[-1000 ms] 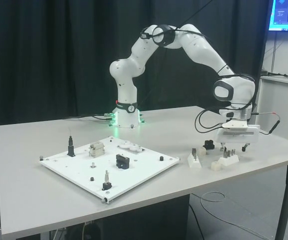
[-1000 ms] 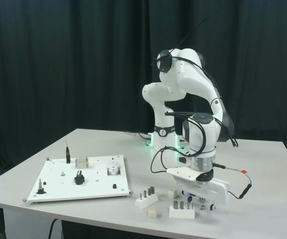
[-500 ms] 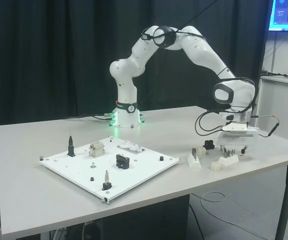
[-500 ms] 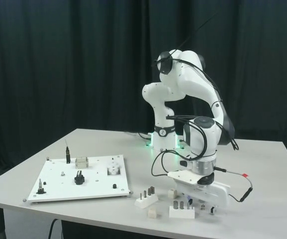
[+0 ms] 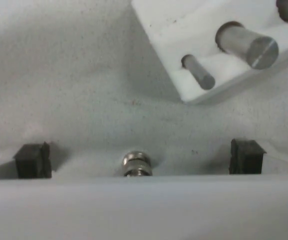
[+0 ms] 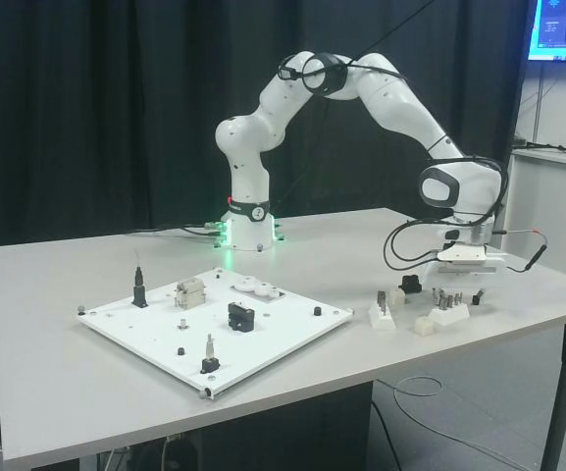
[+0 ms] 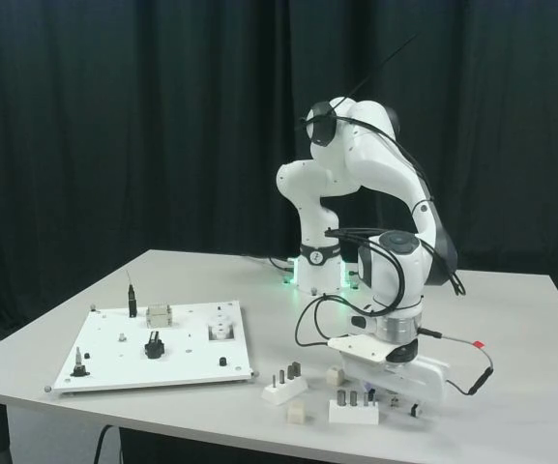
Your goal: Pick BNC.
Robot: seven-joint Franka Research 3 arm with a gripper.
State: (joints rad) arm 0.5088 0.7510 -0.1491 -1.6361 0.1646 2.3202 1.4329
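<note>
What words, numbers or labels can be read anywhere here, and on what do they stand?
None can be read.
The screen at the upper corner of the first room view shows marks too small to read.
The band on the arm's base bears a mark too small to read.

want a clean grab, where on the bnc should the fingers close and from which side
Grip the BNC on its round metal barrel, coming straight down from above. In the wrist view it stands upright on the grey table, centred between the two black fingers, which are apart on either side of it. Closing across the barrel looks the likeliest hold; its lower part is hidden.
</note>
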